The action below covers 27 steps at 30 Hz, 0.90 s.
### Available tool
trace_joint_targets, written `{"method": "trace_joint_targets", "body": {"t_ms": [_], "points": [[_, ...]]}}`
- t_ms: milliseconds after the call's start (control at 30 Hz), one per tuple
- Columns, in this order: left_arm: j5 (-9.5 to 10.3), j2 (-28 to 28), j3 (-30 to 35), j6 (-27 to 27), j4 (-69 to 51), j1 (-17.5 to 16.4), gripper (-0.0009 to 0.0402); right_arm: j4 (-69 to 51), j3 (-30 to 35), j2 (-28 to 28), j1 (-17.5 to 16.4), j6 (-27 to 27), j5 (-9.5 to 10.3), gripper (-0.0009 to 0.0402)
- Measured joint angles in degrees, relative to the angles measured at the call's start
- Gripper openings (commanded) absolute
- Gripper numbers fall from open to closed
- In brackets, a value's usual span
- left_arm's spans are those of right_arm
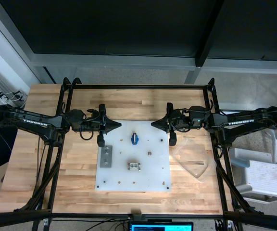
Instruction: Remove the HAN10-E connector and place it in the container
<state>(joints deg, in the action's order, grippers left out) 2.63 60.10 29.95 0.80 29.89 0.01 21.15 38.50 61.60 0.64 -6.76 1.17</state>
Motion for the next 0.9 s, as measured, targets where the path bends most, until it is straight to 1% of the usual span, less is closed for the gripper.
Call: {"method": "trace_joint_targets", "body": {"t_ms": [233,333,433,667,800,900], "points": [[0.02,0.00,0.00,0.00,-0.04,0.00,0.0000,-16.31,8.39,0.00,-0.59,-0.83,0.15,0.0000],[0.02,0.00,-0.02,0.00,-0.02,0.00,0.0000,-23.69,13.09,0.42,-1.11,-1.97,0.13,0.0000],[0.00,0.00,-0.02,0.02,-0.02,0.00,0.0000,-30.93,18.38,1.97,-2.08,-1.99,0.13,0.0000],[0.02,0.00,-0.02,0.02,-0.04,0.00,0.0000,-44.70,30.77,8.87,-5.29,-2.10,-0.04,0.0000],[0.02,0.00,-0.02,0.00,-0.02,0.00,0.0000,-52.09,37.51,14.03,-6.82,-3.43,-0.22,0.0000],[0.02,0.00,0.00,0.02,-0.07,0.00,0.0000,-57.92,42.36,18.21,-7.56,-3.48,-0.31,0.0000]]}}
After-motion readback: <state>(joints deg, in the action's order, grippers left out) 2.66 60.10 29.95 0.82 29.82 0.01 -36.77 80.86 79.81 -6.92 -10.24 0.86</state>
